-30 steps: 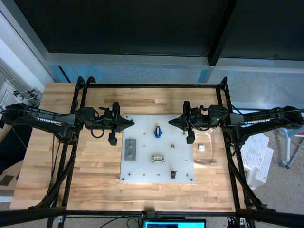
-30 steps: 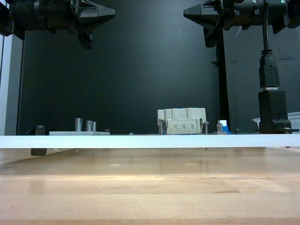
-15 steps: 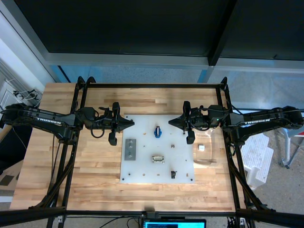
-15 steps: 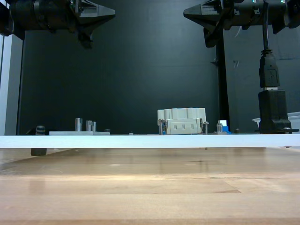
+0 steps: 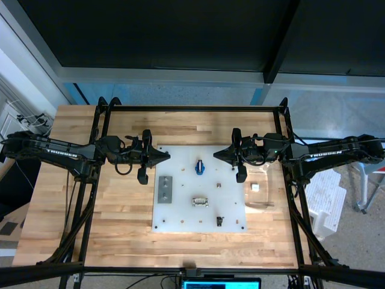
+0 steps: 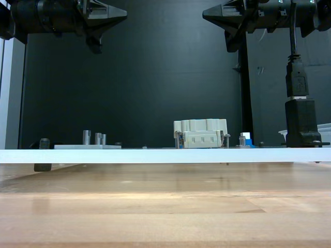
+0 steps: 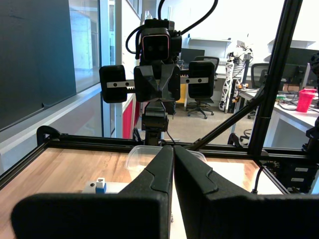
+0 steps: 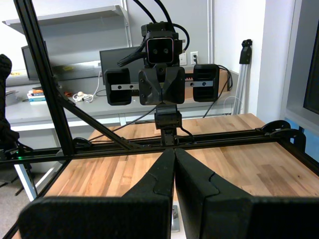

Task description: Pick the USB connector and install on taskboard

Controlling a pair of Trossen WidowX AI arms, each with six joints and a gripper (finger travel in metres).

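Note:
The taskboard [image 5: 180, 220] lies flat in the middle of the table. Near its front right corner a tiny black USB connector [image 5: 220, 220] stands upright on it, and in the low view the USB connector [image 6: 302, 121] rises from the board's edge with a cable above it. My left gripper [image 5: 167, 157] hovers high over the board's far left edge, shut and empty; its fingers [image 7: 162, 172] touch. My right gripper [image 5: 216, 155] hovers over the far right part, also shut with nothing held, fingers [image 8: 164, 172] pressed together. Both tips [image 6: 124, 14] [image 6: 204, 14] hang well above the board.
On the board sit a grey metal block [image 5: 164, 188], a blue upright part [image 5: 200, 167] and a beige multi-pin connector [image 5: 200, 201]. A small white cube [image 5: 255, 187] lies in a clear tray [image 5: 267, 201] right of the board. Black frame rails [image 5: 192, 109] ring the table.

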